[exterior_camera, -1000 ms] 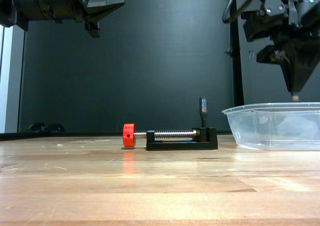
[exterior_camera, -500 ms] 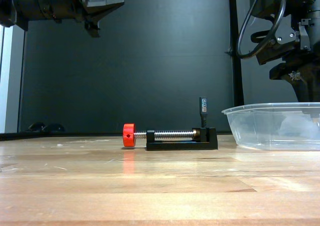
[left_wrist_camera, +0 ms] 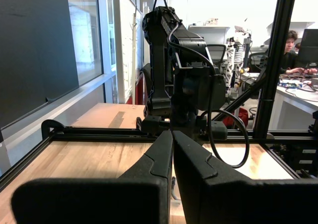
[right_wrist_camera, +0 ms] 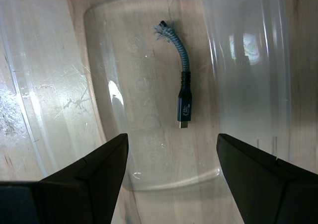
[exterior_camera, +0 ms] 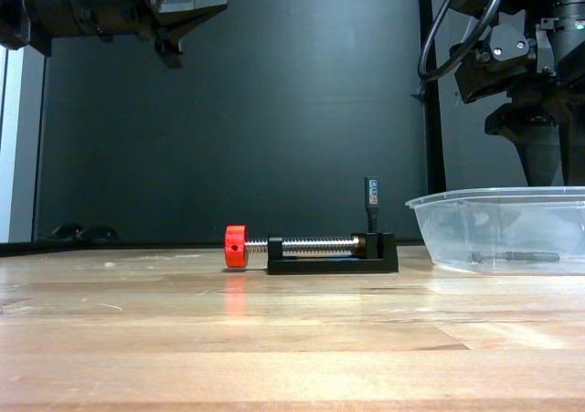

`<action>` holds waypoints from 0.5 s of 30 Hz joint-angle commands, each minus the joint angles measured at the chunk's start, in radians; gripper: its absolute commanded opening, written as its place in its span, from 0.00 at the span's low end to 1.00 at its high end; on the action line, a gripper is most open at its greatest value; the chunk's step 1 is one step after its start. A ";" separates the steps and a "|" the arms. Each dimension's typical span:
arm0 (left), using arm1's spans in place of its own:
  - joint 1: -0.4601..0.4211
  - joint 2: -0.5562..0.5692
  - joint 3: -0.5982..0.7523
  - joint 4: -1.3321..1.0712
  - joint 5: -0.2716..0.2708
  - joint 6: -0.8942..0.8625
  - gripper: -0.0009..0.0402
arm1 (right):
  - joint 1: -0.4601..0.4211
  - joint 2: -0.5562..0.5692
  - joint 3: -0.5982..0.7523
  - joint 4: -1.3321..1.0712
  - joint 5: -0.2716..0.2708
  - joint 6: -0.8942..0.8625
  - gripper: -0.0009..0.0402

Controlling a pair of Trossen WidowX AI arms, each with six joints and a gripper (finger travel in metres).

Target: Remove the USB-C connector from the USB-C receptacle and place in the container

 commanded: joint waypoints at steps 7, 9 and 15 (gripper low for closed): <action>0.000 0.000 0.000 0.000 0.000 0.000 0.02 | -0.001 0.000 0.020 -0.024 -0.018 -0.005 0.59; 0.000 0.000 0.000 0.000 0.000 0.000 0.02 | -0.002 -0.004 0.038 -0.024 -0.017 -0.029 0.58; 0.000 0.000 0.000 0.000 0.000 0.000 0.02 | -0.043 -0.013 0.123 -0.011 0.035 -0.114 0.49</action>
